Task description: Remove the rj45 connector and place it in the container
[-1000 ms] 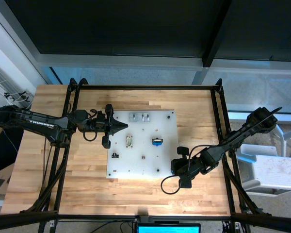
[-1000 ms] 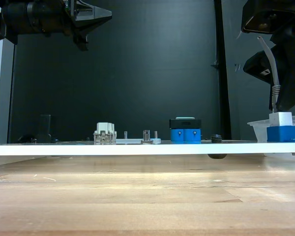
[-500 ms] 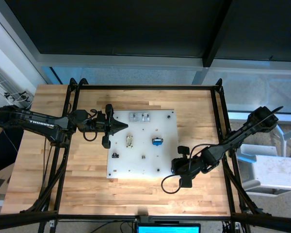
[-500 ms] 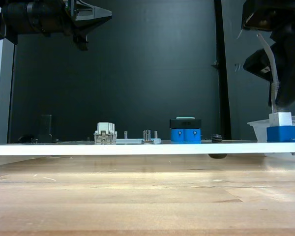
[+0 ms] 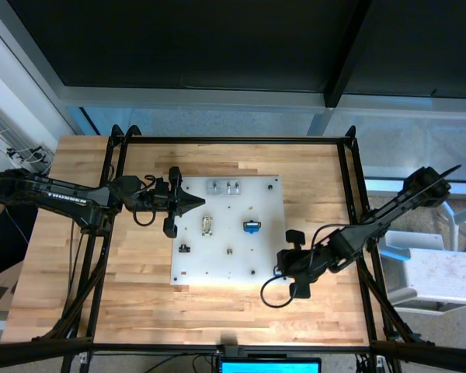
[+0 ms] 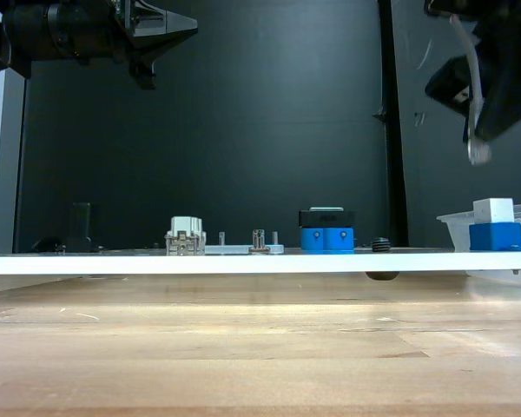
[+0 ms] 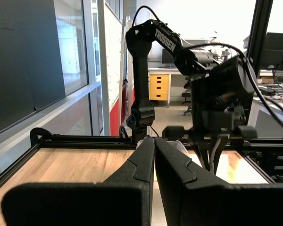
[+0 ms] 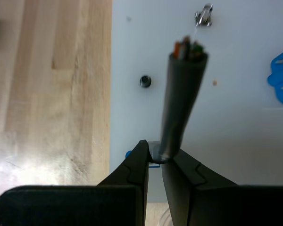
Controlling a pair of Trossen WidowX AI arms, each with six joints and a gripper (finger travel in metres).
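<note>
My black right gripper [image 8: 158, 151], by the near right corner of the white board [image 5: 225, 260], nips the whitish rj45 connector [image 6: 478, 156]. Its grey cable [image 8: 179, 103] shows orange and green wire tips! Below sit a blue block [image 6: 498, 236] with a white cap and the clear container [image 6: 456, 224]. My black left gripper [image 5: 202, 202] hangs over the board's left edge.

The rj45 connector [image 6: 478, 155] hangs in the air above the blue-and-white block [image 6: 493, 228]; the container [image 6: 456, 230] sits just beside that block.
The rj45 connector is a small clear plug on a short grey cable stub, whose cut end shows orange and green wires. The right gripper [image 8: 156, 159] pinches it at the plug end, the stub rising steeply, and the plug is apart from the block. The container is a shallow see-through tray lying flat, its wall showing just behind the block in the low view. Whether the two touch cannot be told. The left gripper [image 7: 154, 153], closed on nothing, hovers high and well apart from the block.
</note>
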